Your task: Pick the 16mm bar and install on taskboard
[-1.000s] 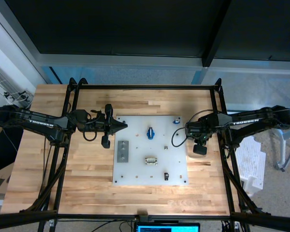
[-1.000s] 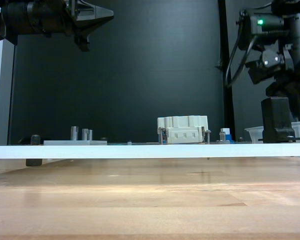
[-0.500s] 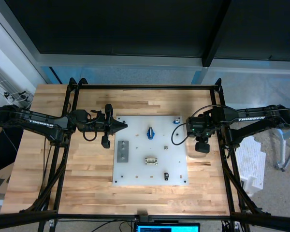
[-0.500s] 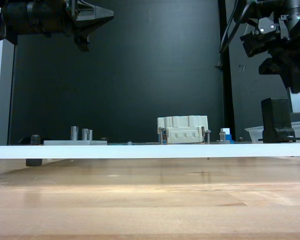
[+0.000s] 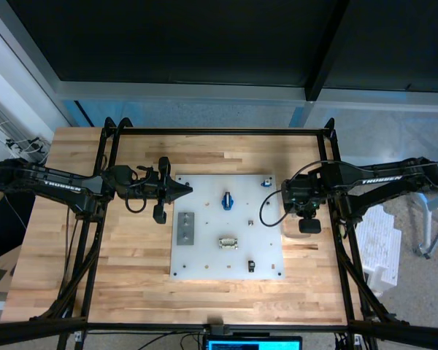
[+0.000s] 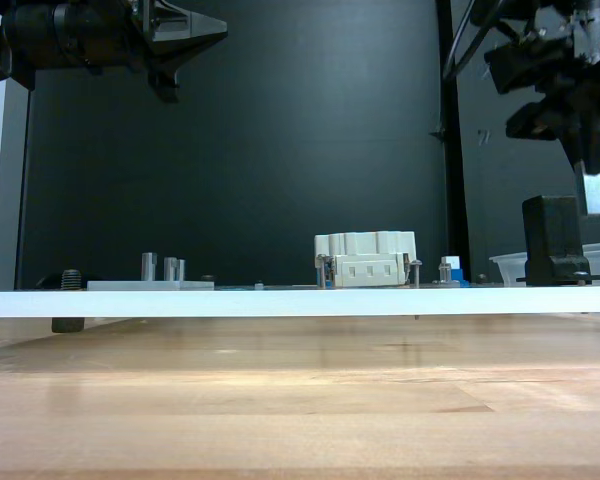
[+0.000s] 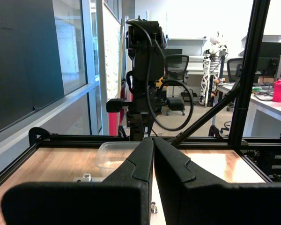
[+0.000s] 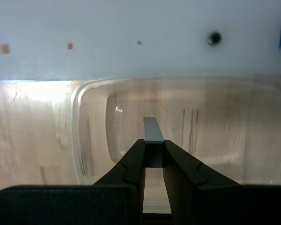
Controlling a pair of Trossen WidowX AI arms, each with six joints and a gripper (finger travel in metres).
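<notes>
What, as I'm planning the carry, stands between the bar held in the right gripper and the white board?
Nothing visible. The right gripper, shut on the bar, hangs over the clear tray just off the right edge of the board. The left gripper sits shut, high over the board's left edge.

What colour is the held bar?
Dull grey, best in right wrist view. Right gripper holds this 16mm bar over the tray; left gripper hangs near taskboard's edge.
</notes>
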